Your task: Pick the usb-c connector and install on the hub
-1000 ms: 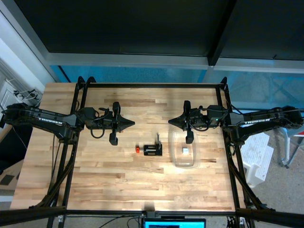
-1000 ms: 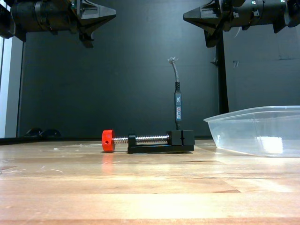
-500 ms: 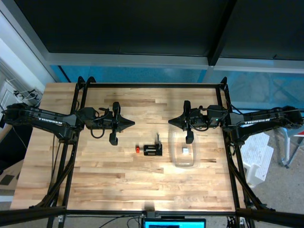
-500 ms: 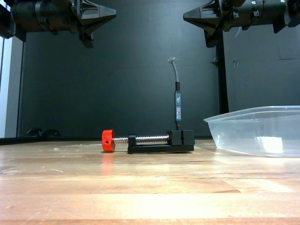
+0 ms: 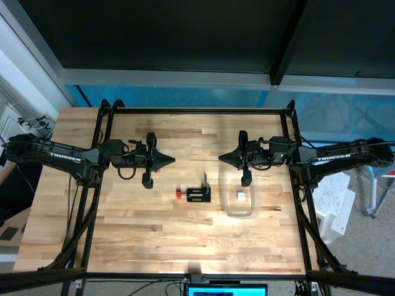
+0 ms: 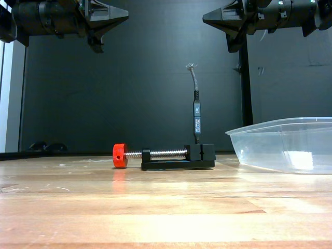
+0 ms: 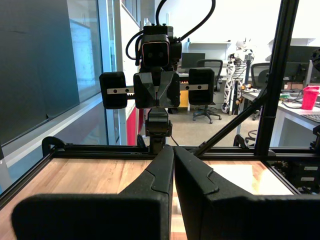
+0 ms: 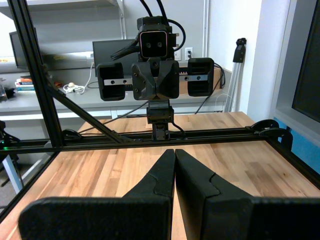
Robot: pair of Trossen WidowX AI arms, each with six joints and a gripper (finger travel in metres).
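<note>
A small black vise with a red knob sits mid-table. A dark usb-c connector with a short braided cable stub stands upright out of its jaw end, held by neither gripper. A small white part lies in the clear tub; I cannot tell whether it is the hub. My left gripper hovers high, left of the vise, shut and empty. My right gripper hovers high over the tub's far end, also shut and empty. The two point at each other.
The clear plastic tub stands right of the vise, its rim low above the wood. A black frame rail runs along the table's far edge, with uprights at both sides.
</note>
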